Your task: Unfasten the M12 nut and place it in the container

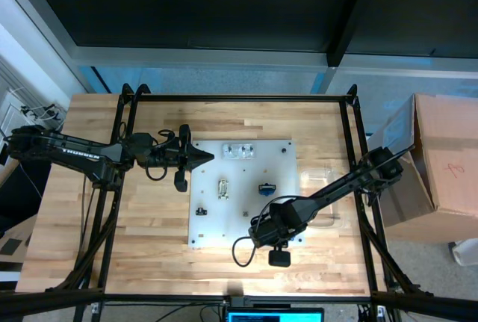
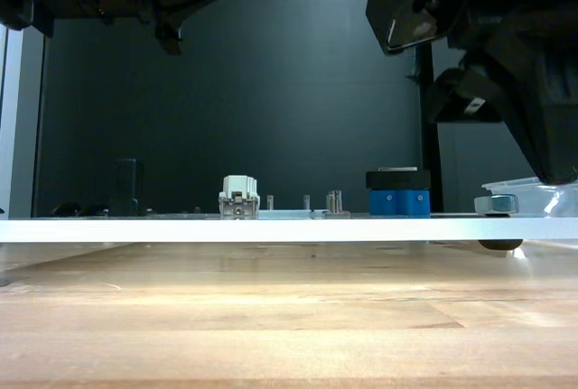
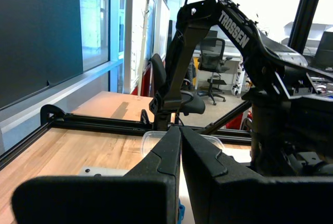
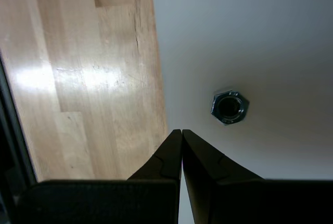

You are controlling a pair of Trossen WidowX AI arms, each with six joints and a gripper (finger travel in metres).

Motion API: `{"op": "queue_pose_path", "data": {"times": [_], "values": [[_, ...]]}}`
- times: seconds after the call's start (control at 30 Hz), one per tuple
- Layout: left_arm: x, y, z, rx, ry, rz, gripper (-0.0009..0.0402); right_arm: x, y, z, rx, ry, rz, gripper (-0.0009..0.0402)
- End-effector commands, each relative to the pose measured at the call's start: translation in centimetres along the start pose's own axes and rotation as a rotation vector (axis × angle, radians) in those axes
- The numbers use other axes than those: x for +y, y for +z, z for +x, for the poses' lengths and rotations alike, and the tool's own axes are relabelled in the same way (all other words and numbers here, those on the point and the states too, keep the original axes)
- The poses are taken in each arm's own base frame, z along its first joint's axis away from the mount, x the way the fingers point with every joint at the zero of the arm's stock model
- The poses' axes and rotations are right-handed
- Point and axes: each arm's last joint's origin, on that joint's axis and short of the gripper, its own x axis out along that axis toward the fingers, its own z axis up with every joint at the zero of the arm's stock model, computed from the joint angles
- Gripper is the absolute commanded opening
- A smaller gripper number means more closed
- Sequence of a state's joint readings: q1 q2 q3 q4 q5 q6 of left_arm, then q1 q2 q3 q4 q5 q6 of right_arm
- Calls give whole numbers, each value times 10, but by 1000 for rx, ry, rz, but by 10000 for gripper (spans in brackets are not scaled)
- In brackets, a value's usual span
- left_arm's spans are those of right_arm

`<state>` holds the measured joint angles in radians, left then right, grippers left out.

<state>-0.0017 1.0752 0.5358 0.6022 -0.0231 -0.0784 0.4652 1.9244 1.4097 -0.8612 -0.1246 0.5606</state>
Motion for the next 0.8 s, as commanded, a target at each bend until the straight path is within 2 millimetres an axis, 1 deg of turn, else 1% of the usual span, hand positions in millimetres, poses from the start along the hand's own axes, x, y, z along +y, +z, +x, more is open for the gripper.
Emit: {"op": "queue_pose_path", "data": {"times": [0.03, 0.57, 0.6, 0.67, 0.7, 0.8], "values": [[0, 0, 0, -1, 0, 0, 0, -1, 0, 5, 8, -16, 2, 0], [0, 0, 0, -1, 0, 0, 0, -4, 0, 7, -10, -65, 5, 0], [0, 0, 0, -1, 0, 0, 0, -6, -1, 6, -20, -113, 13, 0], [0, 0, 0, -1, 0, 0, 0, -12, -3, 1, -73, -279, 87, 0], [0, 0, 0, -1, 0, 0, 0, -13, -3, -3, -85, -322, 101, 0], [0, 0, 0, -1, 0, 0, 0, -13, -4, -10, -87, -322, 84, 0]]}}
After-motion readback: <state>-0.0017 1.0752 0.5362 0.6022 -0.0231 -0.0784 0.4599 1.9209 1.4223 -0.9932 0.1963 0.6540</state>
